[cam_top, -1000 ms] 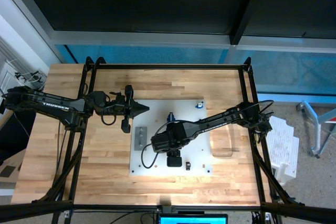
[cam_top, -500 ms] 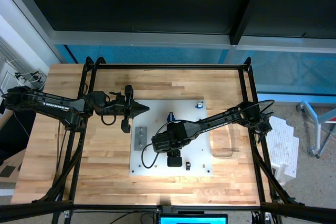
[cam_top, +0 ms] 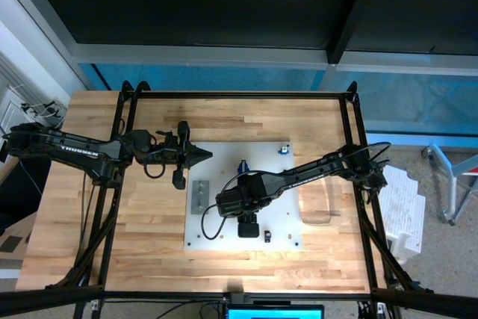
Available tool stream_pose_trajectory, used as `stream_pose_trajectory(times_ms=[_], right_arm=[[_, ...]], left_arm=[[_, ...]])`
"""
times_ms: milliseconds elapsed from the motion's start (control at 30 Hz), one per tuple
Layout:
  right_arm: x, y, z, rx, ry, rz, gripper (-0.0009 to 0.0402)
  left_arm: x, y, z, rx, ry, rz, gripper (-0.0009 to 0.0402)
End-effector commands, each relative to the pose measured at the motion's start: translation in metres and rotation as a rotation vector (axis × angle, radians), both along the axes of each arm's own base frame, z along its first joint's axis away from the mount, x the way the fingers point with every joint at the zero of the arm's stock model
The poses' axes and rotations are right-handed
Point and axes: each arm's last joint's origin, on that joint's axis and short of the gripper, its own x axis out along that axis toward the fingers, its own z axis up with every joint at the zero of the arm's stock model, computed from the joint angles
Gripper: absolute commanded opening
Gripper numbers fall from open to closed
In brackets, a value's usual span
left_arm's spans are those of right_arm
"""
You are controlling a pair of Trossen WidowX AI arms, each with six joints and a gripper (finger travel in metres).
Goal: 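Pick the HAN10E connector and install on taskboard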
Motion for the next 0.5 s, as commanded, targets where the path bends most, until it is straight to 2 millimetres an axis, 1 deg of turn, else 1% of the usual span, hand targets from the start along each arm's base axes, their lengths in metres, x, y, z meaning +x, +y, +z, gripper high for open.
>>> stream_pose_trajectory(times_ms=[33,300,400,500], right_arm=[[-0.001,0.000,0.005,0.003,-0.008,-0.001,0.0200],[-0.004,-0.001,0.013,0.009,-0.027,-0.003,0.0296],[-0.008,-0.002,0.022,0.011,-0.037,-0.002,0.0323],[-0.014,-0.003,0.034,0.013,-0.048,-0.002,0.0338]], left_arm=[[0.000,0.000,0.000,0.000,0.000,0.000,0.0001],[0.000,0.000,0.000,0.000,0.000,0.000,0.0001],[0.000,0.000,0.000,0.000,0.000,0.000,0.0001],[0.000,0.000,0.000,0.000,0.000,0.000,0.0001]])
